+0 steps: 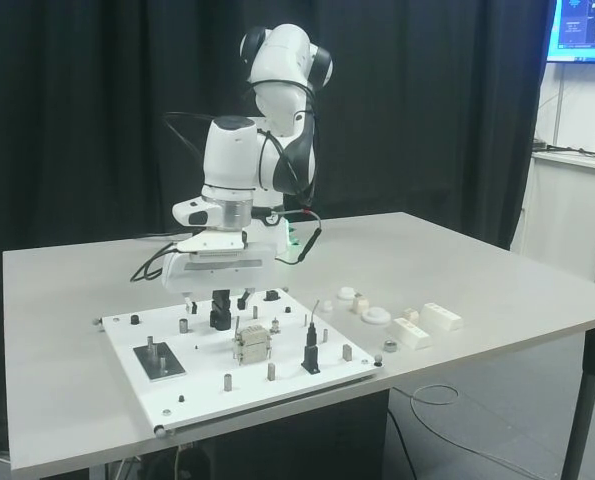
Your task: Insert square peg 1.
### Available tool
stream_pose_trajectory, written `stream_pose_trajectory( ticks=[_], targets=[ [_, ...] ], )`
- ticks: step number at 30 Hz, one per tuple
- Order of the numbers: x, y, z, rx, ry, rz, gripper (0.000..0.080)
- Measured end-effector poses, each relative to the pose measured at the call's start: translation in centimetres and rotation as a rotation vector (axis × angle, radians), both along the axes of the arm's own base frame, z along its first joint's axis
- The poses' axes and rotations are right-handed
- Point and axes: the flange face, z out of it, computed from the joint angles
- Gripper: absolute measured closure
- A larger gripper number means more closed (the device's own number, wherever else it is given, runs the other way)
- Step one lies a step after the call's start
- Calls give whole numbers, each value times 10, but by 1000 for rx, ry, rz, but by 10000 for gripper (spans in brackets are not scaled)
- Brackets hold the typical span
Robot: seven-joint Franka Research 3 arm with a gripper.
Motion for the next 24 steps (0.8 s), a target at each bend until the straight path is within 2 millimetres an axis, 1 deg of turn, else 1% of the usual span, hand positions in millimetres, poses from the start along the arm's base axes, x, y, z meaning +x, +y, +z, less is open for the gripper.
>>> stream_pose_trajectory(
  ticks=[24],
  targets=[
    [3,-3,-10,-16,-1,2,3]
  ],
)
